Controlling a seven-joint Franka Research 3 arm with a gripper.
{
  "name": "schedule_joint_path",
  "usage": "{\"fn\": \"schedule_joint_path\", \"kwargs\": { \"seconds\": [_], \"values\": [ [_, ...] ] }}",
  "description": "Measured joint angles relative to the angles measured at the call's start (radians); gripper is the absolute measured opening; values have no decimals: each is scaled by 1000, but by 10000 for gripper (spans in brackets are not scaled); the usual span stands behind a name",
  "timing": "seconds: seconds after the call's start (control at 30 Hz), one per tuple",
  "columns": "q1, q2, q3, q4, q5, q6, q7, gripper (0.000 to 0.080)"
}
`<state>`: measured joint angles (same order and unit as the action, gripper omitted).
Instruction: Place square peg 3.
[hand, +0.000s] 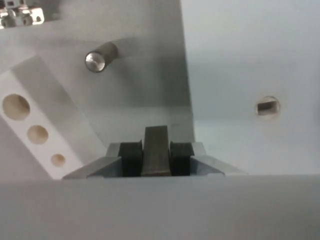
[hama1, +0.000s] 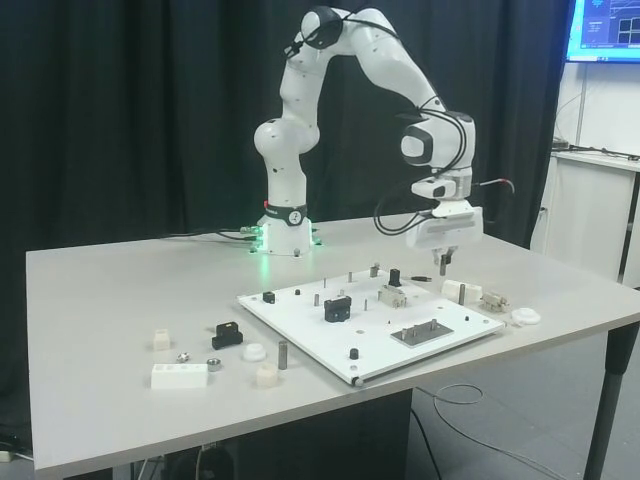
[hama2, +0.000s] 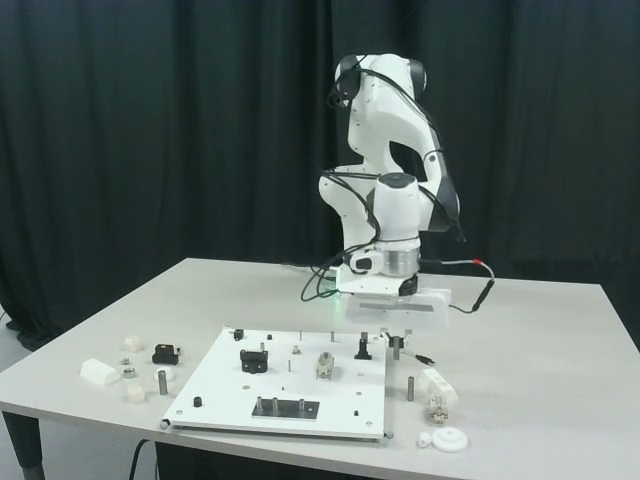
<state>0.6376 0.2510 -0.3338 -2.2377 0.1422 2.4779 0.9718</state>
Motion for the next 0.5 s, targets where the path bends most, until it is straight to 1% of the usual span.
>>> {"fn": "schedule_joint_path", "kwargs": {
  "seconds": [0.3, 0.5],
  "values": [
    [9, 56, 9, 0, 0, 57, 14, 114],
    [8, 81, 19, 1, 0, 85, 28, 114]
  ]
}}
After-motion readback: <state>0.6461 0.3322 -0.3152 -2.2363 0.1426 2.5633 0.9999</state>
